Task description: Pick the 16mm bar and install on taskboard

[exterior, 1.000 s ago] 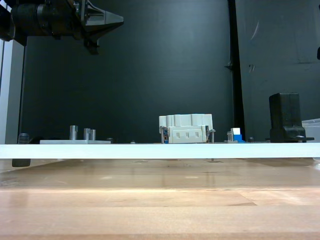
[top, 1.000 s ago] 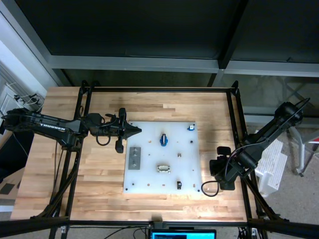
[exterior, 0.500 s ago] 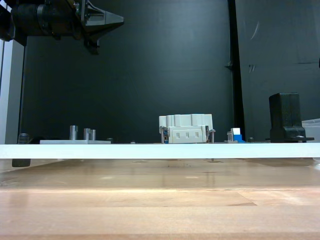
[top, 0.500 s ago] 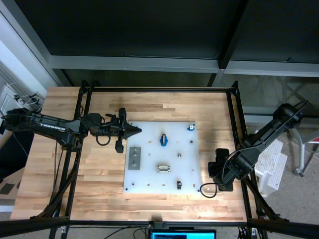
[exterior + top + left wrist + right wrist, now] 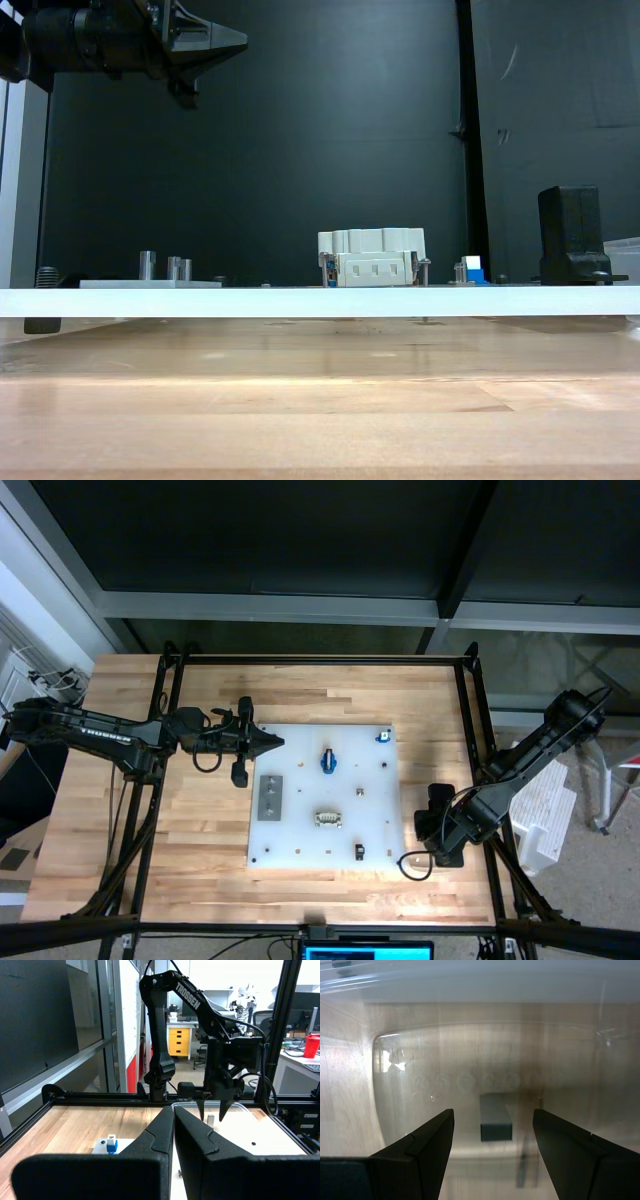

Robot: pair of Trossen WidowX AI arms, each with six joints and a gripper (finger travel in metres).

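Observation:
The 16mm bar (image 5: 496, 1127) is a short dark grey peg standing on the floor of a clear plastic tray (image 5: 395, 1090). My right gripper (image 5: 493, 1111) hangs open just above it, one finger on each side, not touching. From the left wrist view the same peg (image 5: 210, 1119) shows right under the right gripper (image 5: 212, 1108). In the high view the right gripper (image 5: 440, 825) points down just off the right edge of the white taskboard (image 5: 300, 840). My left gripper (image 5: 268, 742) is shut and empty, held high over the board's left edge (image 5: 232, 40).
On the taskboard stand a grey block (image 5: 270, 795) with pegs, a blue knob (image 5: 329, 761), a white connector (image 5: 327, 821), a black part (image 5: 360, 853) and a small blue piece (image 5: 382, 737). A black frame rail (image 5: 478, 750) runs along the right side.
The right arm has shifted a little towards the near side and the taskboard, bringing its gripper lower over the tray. The left arm has not moved.

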